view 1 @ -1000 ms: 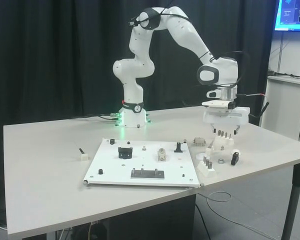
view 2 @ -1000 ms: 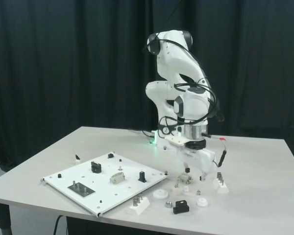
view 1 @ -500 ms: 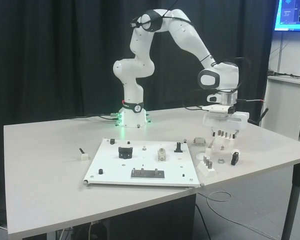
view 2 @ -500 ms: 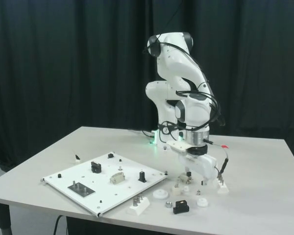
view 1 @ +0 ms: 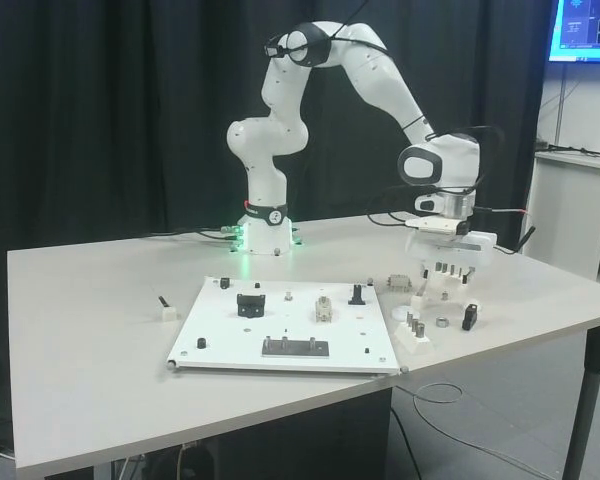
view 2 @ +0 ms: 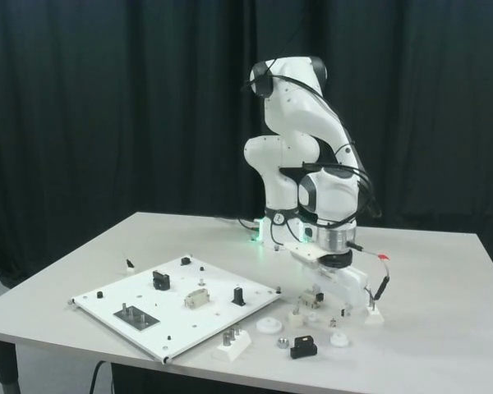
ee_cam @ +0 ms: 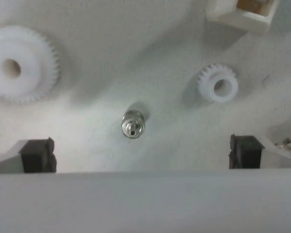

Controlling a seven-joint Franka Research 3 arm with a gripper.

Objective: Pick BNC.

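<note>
Counter [view 1: 100,330]: grey, fills the lower half of both room views, carries all items

Arm [view 1: 380,85]: white, based at upper centre of the first room view, bends down to the right-hand group of small parts

Board [view 1: 285,325]: white square plate, lower centre of the first room view, with black and grey fittings on it

Gripper [ee_cam: 140,154]: low over the counter, spread wide; black fingertips [ee_cam: 37,155] at the left and right edges of the wrist view, nothing held between them

Large gear [ee_cam: 22,64]: white, toothed, upper left of the wrist view, flat on the counter

Small gear [ee_cam: 218,83]: white, upper right of the wrist view, well apart from the large gear

White block [ee_cam: 242,14]: at the top right edge of the wrist view, partly cut off

BNC [ee_cam: 133,124]: small grey metal connector, standing upright on the counter, centre of the wrist view, between the two fingertips and touching neither; hidden by the gripper in the room views
</note>
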